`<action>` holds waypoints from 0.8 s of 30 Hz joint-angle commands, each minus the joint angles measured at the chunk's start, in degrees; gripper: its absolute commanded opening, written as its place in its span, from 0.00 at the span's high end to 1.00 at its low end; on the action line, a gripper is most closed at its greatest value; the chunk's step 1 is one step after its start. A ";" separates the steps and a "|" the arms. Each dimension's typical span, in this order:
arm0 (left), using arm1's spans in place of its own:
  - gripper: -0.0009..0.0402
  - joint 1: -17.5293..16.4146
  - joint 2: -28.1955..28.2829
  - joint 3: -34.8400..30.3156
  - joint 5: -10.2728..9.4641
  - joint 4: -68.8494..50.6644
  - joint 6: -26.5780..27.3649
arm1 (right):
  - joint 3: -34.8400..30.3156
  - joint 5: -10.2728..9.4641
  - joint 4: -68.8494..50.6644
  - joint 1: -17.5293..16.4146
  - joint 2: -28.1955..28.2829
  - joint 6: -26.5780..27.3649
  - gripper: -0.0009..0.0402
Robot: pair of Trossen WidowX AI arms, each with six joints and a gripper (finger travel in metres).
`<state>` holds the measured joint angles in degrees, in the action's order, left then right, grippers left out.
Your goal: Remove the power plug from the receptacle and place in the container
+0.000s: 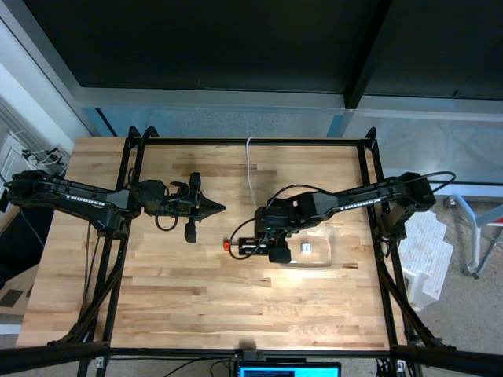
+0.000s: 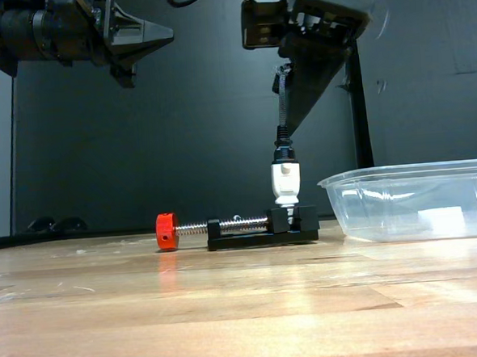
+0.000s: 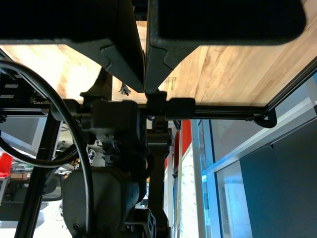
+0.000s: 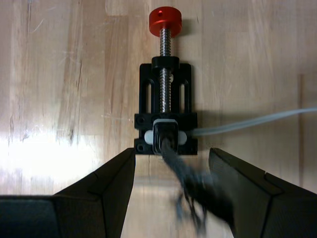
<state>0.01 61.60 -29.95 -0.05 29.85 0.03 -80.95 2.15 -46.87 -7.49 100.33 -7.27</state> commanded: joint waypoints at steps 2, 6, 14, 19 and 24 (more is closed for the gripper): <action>0.98 0.00 0.00 0.00 0.02 0.02 -0.02 | -1.20 -0.15 -0.04 -0.07 1.99 -0.28 0.48; 0.98 0.00 0.00 0.00 0.02 0.02 -0.02 | -1.29 -0.17 0.02 -0.17 3.39 -1.01 0.48; 0.98 0.00 0.00 0.00 0.02 0.02 -0.02 | -1.22 -0.20 0.02 -0.68 4.57 -1.29 0.48; 0.98 0.00 0.00 0.00 0.02 0.02 -0.02 | -1.20 -0.15 0.09 -0.72 4.57 -1.33 0.48; 0.98 -0.02 0.00 0.00 0.02 0.02 -0.02 | -1.20 -0.17 0.70 -0.76 4.57 -1.46 0.53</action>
